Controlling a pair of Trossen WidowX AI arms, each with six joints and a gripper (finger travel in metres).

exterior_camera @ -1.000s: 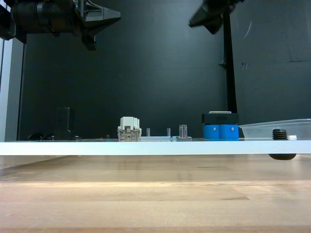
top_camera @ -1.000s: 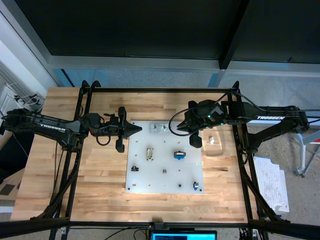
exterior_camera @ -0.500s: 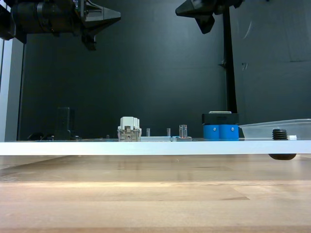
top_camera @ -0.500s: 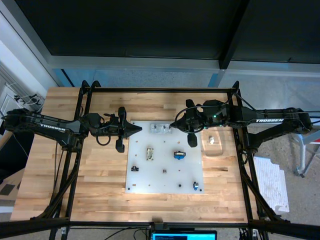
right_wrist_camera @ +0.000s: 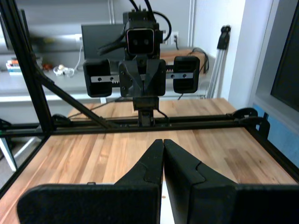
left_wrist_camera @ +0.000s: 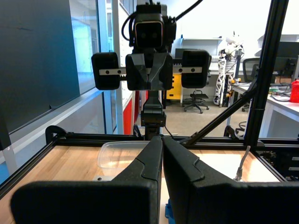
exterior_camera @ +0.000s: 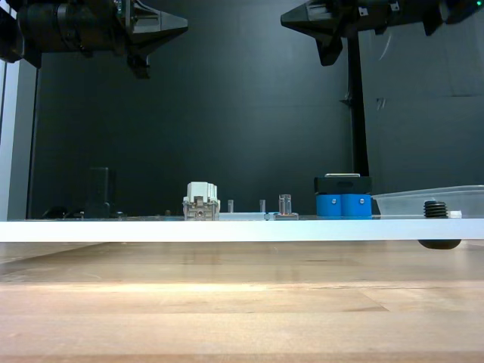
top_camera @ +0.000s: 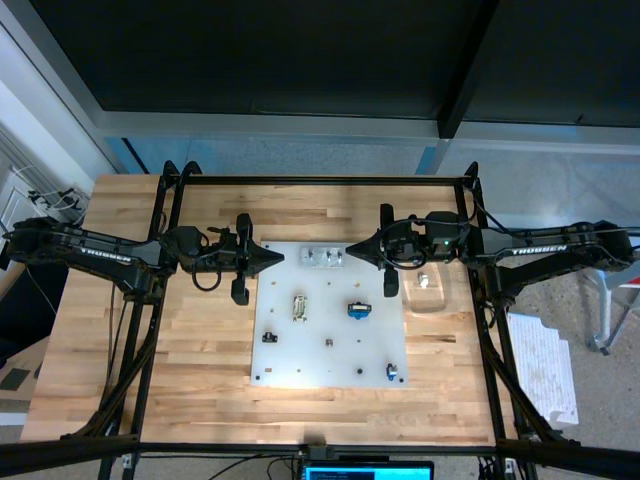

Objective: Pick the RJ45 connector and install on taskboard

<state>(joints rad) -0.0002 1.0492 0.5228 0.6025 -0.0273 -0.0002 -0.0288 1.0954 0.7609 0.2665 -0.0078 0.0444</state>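
Note:
I cannot make out the connector in any view. The small blue jack (top_camera: 392,374) sits at the white board's (top_camera: 300,350) near right corner with a pale top, and I cannot tell whether anything is plugged in. A pale block (top_camera: 425,280) lies in the clear tray (top_camera: 440,300), with no cable showing. My right gripper (top_camera: 350,250) hangs level, high over the board's far edge, pointing left, shut and with nothing in it (right_wrist_camera: 163,142). My left gripper (top_camera: 275,258) faces it from above the board's far left, also shut with nothing held (left_wrist_camera: 162,139).
On the board stand a grey connector housing (top_camera: 298,308), a blue part with a black top (top_camera: 358,310), and small pegs (top_camera: 328,342). A black frame (top_camera: 300,181) rings the wooden table. Both grippers (exterior_camera: 181,29) (exterior_camera: 286,17) hang well above the board.
My right gripper has swung up from a downward tilt beside the tray to level. The arm has straightened. The left arm has not moved.

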